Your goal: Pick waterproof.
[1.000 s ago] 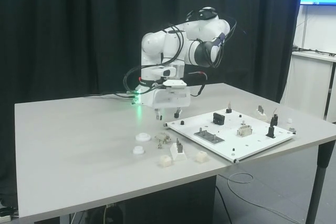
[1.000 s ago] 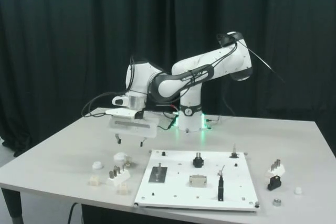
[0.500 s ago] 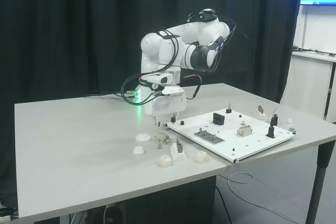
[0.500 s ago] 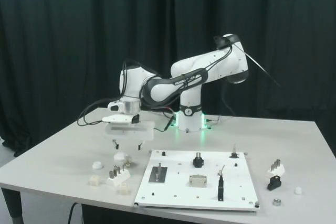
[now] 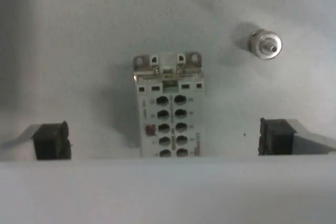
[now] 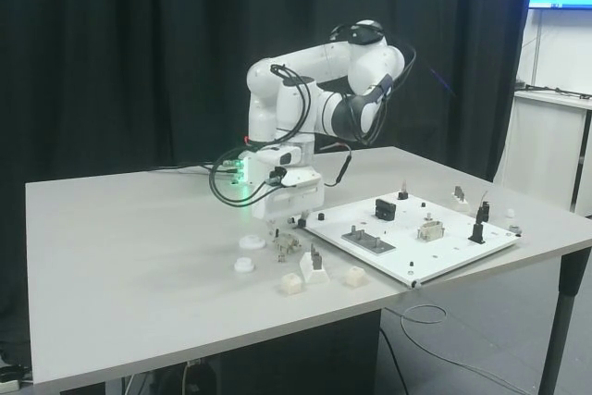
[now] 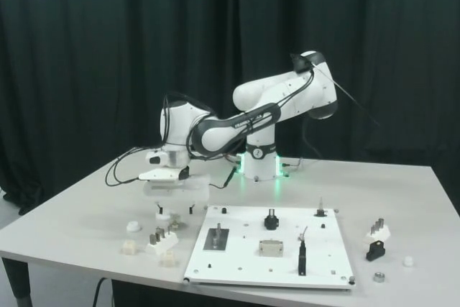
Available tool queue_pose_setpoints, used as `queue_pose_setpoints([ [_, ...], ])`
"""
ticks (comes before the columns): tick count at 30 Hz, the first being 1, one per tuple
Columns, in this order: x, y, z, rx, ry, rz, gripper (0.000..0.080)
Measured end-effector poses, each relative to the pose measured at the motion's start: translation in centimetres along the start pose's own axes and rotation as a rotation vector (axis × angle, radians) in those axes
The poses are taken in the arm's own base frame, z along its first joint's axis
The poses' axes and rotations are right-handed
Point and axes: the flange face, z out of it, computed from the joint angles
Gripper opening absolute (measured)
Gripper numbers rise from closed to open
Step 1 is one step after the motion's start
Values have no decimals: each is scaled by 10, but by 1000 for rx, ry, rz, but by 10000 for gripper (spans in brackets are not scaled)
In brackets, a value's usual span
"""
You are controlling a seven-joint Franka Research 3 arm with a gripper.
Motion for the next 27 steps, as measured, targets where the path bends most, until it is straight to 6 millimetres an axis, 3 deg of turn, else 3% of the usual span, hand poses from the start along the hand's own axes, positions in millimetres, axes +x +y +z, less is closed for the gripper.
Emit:
queue_pose_setpoints([
  [27,-2,2,29,-6,22,14,776],
])
